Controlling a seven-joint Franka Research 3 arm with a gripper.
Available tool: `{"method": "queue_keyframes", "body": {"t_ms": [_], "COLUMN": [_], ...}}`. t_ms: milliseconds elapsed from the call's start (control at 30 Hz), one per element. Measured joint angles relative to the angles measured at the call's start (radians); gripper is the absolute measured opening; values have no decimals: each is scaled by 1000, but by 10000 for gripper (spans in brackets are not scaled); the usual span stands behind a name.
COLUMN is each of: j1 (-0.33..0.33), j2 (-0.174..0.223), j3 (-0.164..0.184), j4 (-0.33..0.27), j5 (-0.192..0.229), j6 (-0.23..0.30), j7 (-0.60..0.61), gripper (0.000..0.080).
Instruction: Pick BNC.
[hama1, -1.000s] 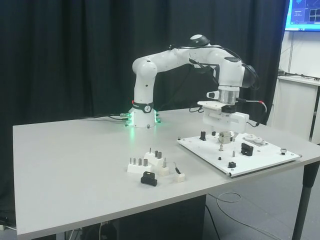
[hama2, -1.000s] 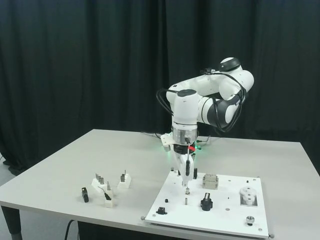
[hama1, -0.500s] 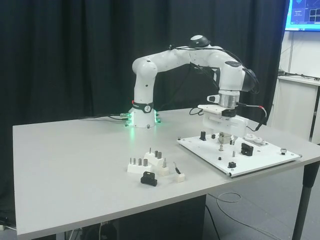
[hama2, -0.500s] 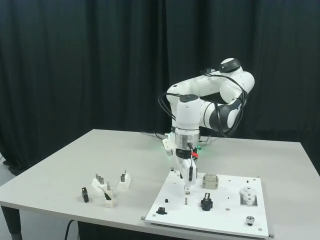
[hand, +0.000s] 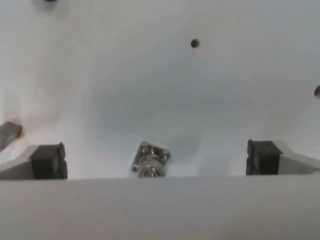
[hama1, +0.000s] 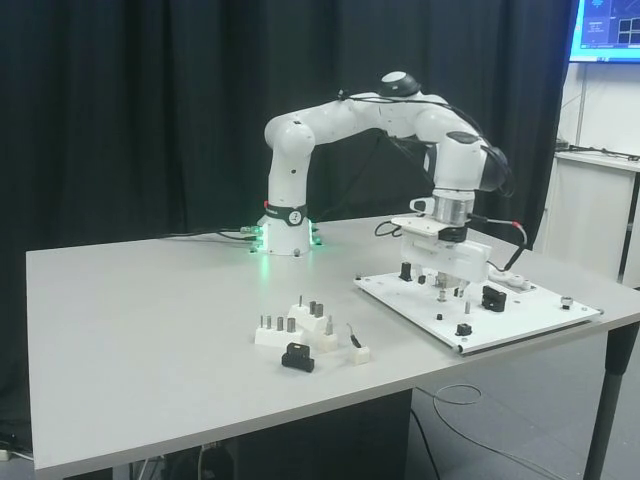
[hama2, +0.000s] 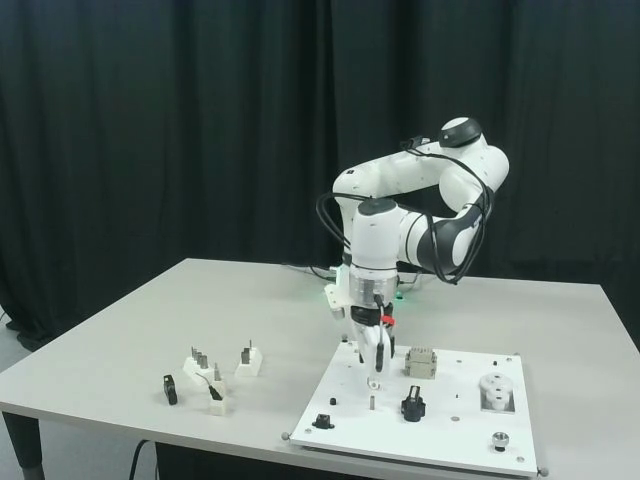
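So over the last second I've dropped a good way down toward the white board (hama1: 520, 318). A second ago my wrist was hanging well above it, and now my gripper (hama2: 374, 378) is right down near the surface. That tells me the approach is basically done and the grab is the next thing, not more travel.

The BNC (hand: 149, 161) is standing upright on the board on its little square flange. In the wrist view it sits between my two fingertips (hand: 48, 161), roughly centred, with the fingers spread wide and clear space on both sides. So I'm open, nothing held yet. Only its top end and flange show past my own housing, so I can't honestly say how deep I am relative to the barrel. Might need a touch more descent before closing.

Pose-wise: base (hama1: 284, 232) at the back of the grey table (hama1: 150, 320), green light glowing on it, arm reaching out over the board with the elbow high, last link pointing pretty much straight down.

Other stuff on the board near me: a black connector (hama2: 410, 406) toward the front edge and a grey block (hama2: 421, 362) just beside my hand. Neither looks in the way. The loose parts on white holders (hama2: 212, 375) sit well apart on the table.
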Motion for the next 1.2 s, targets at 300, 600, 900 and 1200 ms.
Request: {"method": "queue_keyframes", "body": {"t_ms": [300, 600, 900, 1200], "j1": [4, 9, 11, 12], "j2": [0, 0, 0, 0], "j3": [18, 25, 28, 28], "j4": [-7, -8, -10, -16], "j5": [18, 20, 24, 34], "j6": [11, 15, 15, 15], "j7": [-15, -19, -27, -50], "gripper": [800, 800, 800, 514]}}
